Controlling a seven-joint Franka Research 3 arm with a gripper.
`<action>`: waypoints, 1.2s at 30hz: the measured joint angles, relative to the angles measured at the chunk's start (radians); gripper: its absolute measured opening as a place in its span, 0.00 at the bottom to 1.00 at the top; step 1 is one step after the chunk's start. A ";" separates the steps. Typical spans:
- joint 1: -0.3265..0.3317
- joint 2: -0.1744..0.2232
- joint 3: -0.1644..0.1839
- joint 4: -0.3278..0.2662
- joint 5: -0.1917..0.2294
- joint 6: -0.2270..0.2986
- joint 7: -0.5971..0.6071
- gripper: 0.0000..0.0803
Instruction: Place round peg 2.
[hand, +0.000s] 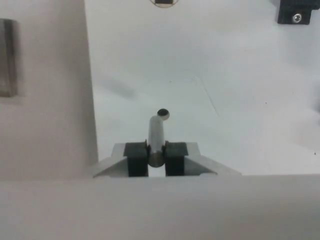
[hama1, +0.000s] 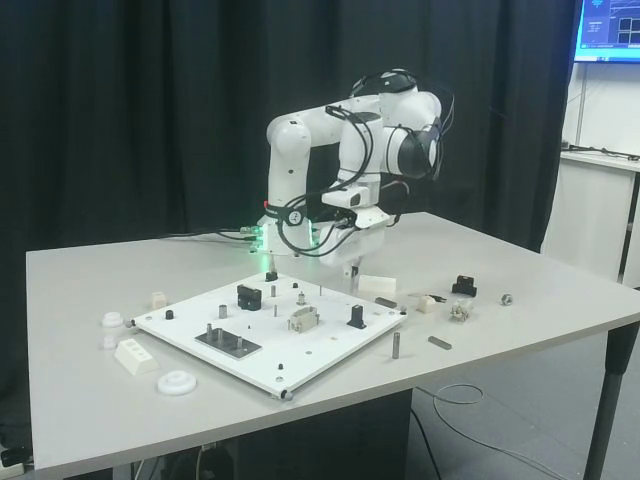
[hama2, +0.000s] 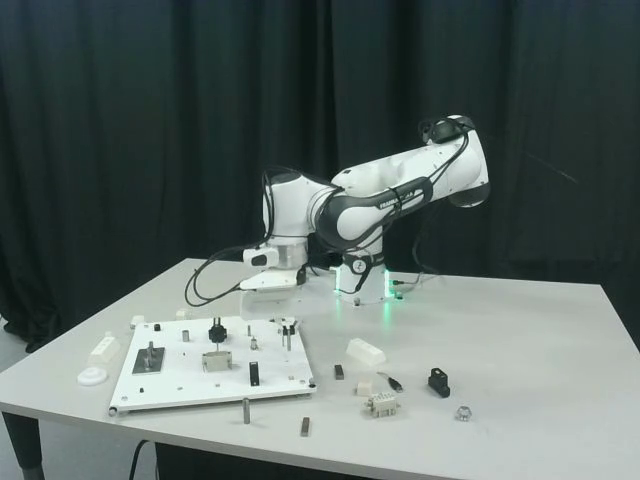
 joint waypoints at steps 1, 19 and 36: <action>0.002 0.000 -0.003 0.000 -0.003 -0.002 0.002 0.09; 0.019 -0.001 -0.020 0.006 -0.036 -0.004 0.021 0.09; 0.025 -0.001 -0.022 0.007 -0.038 -0.004 0.032 0.09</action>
